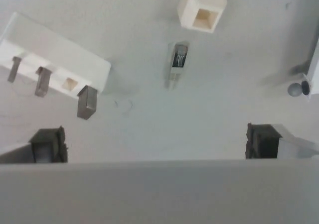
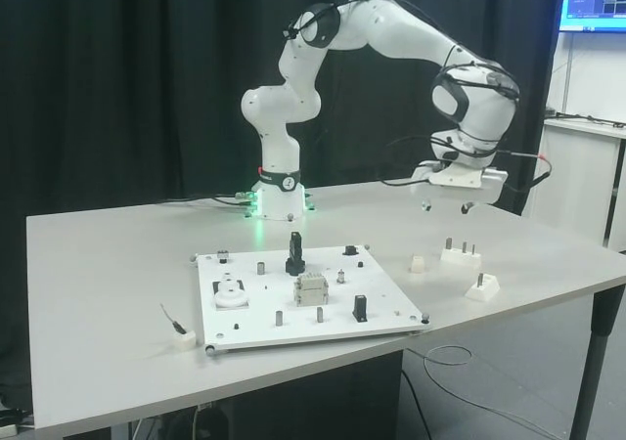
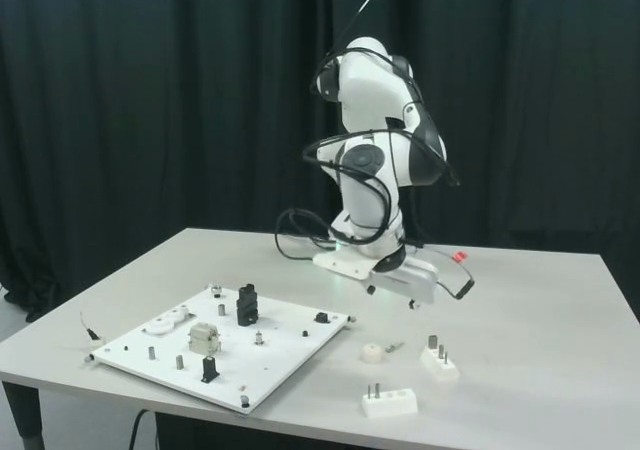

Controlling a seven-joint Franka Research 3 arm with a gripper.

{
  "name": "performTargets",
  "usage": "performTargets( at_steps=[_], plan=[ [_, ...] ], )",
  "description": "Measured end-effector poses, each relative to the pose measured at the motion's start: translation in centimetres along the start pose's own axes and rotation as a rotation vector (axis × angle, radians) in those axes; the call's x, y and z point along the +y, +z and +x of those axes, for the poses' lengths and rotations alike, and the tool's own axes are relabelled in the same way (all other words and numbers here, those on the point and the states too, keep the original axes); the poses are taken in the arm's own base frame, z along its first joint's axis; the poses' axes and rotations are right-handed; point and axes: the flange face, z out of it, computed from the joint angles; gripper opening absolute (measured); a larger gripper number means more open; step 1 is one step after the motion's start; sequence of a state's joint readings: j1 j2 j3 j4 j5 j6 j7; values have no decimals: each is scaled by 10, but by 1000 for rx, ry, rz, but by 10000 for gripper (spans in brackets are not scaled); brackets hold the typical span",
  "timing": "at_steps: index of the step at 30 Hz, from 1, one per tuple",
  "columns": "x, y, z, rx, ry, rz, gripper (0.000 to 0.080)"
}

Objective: Pick square peg 4.

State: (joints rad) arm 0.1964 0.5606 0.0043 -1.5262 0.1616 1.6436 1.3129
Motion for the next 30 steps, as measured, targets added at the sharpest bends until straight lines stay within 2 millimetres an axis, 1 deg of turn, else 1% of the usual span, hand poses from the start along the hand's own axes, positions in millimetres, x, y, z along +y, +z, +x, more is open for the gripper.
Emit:
performTargets(
  at_steps=[11,30],
  plan=[
    [2,-12,-16,35,-37,-14,800],
    [5,-28,-34,74,-73,-30,800]
  ],
)
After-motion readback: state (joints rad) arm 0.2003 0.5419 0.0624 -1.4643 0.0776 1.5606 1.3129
